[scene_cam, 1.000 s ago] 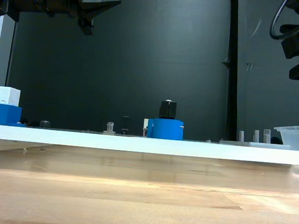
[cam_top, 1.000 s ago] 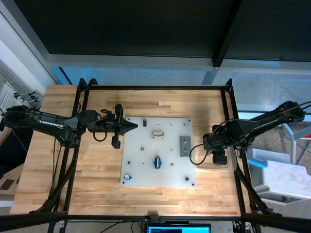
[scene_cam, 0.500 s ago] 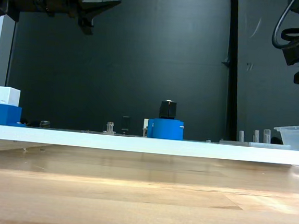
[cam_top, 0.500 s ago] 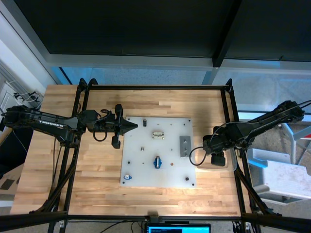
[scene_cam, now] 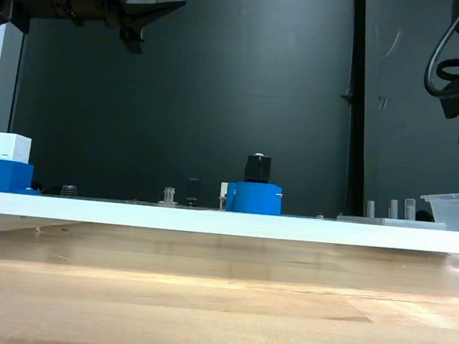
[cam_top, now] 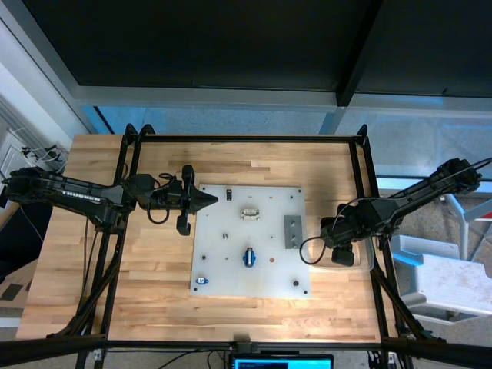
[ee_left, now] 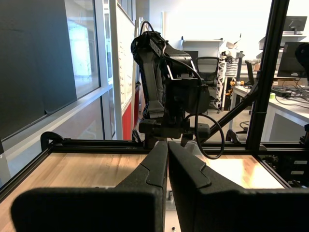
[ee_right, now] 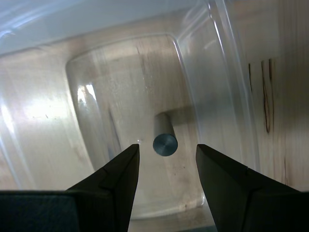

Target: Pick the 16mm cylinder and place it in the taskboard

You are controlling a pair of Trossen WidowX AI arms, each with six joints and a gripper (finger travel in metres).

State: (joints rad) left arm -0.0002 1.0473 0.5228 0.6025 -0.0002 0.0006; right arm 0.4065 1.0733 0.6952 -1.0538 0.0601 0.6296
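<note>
Hanging open above the peg (ee_right: 164,139) in the tray (cam_top: 367,258), the right gripper (cam_top: 344,254) could knock it aside by dropping off-centre; the left gripper (cam_top: 209,198), clamped shut, sits far from the tray.

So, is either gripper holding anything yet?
Nothing held. Right gripper, open, hovers over the 16mm cylinder in the clear tray; left gripper, shut, parked above the taskboard, left edge.

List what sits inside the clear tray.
Only the 16mm cylinder, below the open right end effector. The tray floor beneath that end effector is hidden. Left end effector hovers shut above the taskboard edge.
</note>
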